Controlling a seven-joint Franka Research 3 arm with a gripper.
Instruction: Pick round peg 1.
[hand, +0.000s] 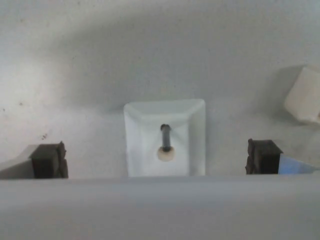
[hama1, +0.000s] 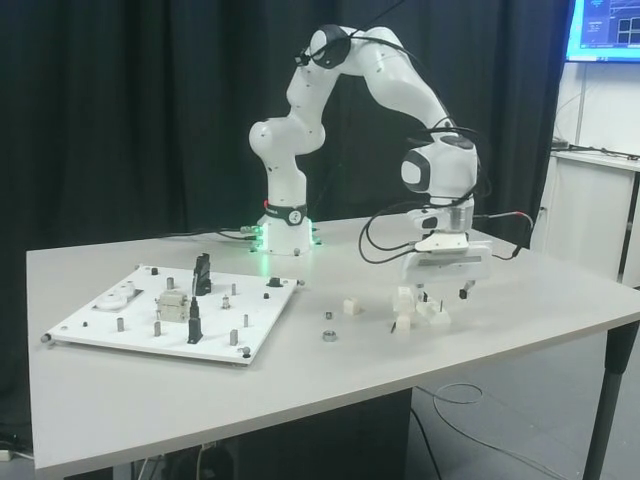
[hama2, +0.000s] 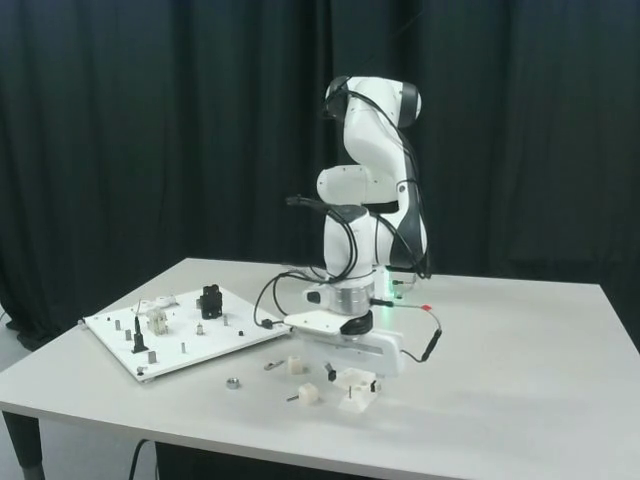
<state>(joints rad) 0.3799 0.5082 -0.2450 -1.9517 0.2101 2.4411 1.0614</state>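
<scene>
Claw (hand: 156, 159) open, hovering w/ peg (hand: 165, 142) btwn fingers.

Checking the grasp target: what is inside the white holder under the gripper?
A thin round peg stands in the white holder, between the open gripper fingers. Its seated lower end is hidden.

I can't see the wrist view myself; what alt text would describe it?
A thin round peg stands in a white holder block on the grey table, centred between the gripper's two open black fingers. Another white block sits at the picture's edge.
</scene>
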